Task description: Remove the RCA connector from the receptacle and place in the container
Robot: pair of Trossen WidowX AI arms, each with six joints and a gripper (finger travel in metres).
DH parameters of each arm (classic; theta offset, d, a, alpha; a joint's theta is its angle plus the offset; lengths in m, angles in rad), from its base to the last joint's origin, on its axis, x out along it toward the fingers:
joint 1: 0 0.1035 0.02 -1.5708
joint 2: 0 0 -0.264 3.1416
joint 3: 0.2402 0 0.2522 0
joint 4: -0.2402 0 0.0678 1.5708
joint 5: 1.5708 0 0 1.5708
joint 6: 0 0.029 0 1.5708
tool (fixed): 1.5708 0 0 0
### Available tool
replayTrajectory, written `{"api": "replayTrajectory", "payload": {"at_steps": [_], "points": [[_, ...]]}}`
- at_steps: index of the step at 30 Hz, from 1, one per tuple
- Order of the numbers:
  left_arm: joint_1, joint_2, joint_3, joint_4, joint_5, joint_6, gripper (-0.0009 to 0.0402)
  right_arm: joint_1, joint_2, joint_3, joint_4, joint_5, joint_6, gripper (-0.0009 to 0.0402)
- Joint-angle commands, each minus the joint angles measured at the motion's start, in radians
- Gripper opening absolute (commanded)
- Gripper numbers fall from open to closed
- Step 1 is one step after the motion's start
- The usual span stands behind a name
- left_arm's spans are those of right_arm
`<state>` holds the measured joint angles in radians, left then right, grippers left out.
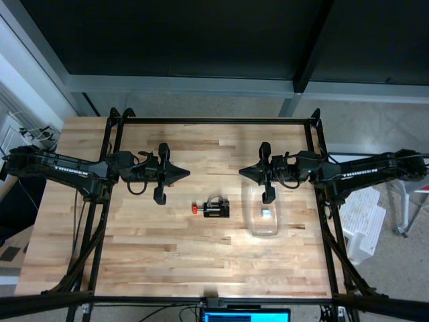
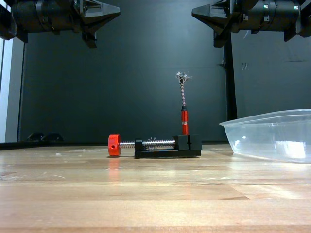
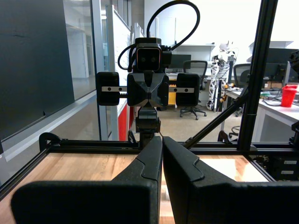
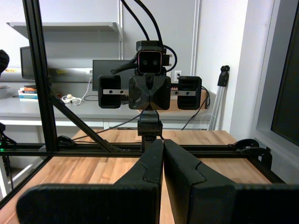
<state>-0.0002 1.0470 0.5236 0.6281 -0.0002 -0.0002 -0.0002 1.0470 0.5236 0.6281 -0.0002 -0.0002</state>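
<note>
Jaws pressed together and empty on left gripper (image 1: 183, 173) and right gripper (image 1: 242, 172). Low view alone showing RCA connector (image 2: 184, 121) upright in the receptacle (image 2: 167, 145) on the bench (image 1: 167, 261), frayed wire on top. Just right, container (image 1: 253, 223) holding one small white-blue square (image 1: 266, 213). Beyond, both arms level overhead, tips facing inward.

1. The slender grey-and-red RCA connector (image 2: 184, 121) has its lower tip hidden inside the small black blocky receptacle (image 2: 188, 143).
2. The clear plastic rectangular container (image 2: 272, 138) is cut off by the low view's right edge.
3. The left claw (image 2: 115, 9) and right claw (image 2: 195, 12), fingers pressed together, hang high over the wooden desk (image 2: 146, 194) (their arms are cropped at the top edge).
4. The white-blue piece (image 1: 266, 213) inside the container is too small to identify.
</note>
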Motion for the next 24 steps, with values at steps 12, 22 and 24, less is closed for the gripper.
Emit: {"api": "replayTrajectory", "payload": {"at_steps": [12, 22, 24], "points": [[0.0, 0.0, -0.001, -0.002, 0.0, 0.0, 0.0, 0.0, 0.0, -0.002, -0.05, -0.001, 0.0, 0.0], [0.0, 0.0, -0.001, -0.002, 0.0, 0.0, 0.0, 0.002, 0.005, 0.124, -0.373, -0.029, 0.013, 0.0], [0.0, 0.0, -0.001, -0.002, 0.0, 0.0, 0.0, 0.003, 0.01, 0.179, -0.502, -0.029, 0.015, 0.0]]}}
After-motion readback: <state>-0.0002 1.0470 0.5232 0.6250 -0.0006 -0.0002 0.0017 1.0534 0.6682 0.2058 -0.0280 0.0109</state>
